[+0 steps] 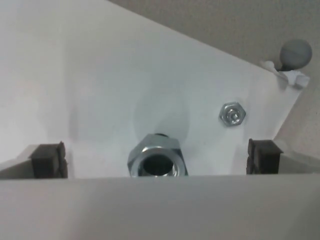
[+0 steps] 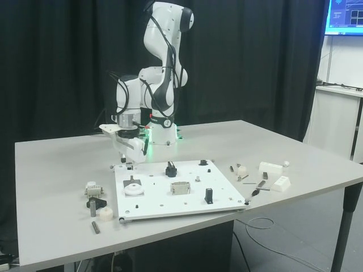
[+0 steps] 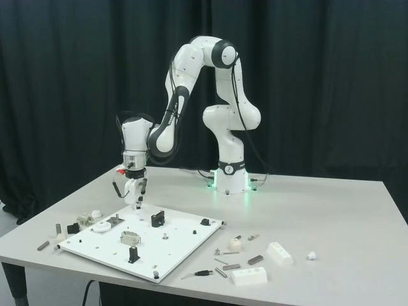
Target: Remove bolt 4.
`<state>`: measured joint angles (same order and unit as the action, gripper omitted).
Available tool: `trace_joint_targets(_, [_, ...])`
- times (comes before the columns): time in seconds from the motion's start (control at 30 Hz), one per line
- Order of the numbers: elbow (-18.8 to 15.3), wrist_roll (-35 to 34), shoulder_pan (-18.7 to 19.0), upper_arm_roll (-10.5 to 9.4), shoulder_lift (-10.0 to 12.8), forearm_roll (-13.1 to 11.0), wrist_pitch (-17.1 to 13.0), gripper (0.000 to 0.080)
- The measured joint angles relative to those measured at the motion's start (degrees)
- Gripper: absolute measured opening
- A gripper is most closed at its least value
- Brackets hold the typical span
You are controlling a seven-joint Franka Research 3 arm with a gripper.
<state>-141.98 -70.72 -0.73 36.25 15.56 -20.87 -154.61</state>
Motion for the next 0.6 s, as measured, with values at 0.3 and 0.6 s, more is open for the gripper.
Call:
trace_joint_targets(0.3, [0.0, 0.0, 0.0, -0.20, 0.5, 0.0, -0.5, 0.0695])
trace_joint_targets(0.6, [0.0, 0.0, 0.0, -0.41, 0.8, 0.0, -0.7, 0.0355])
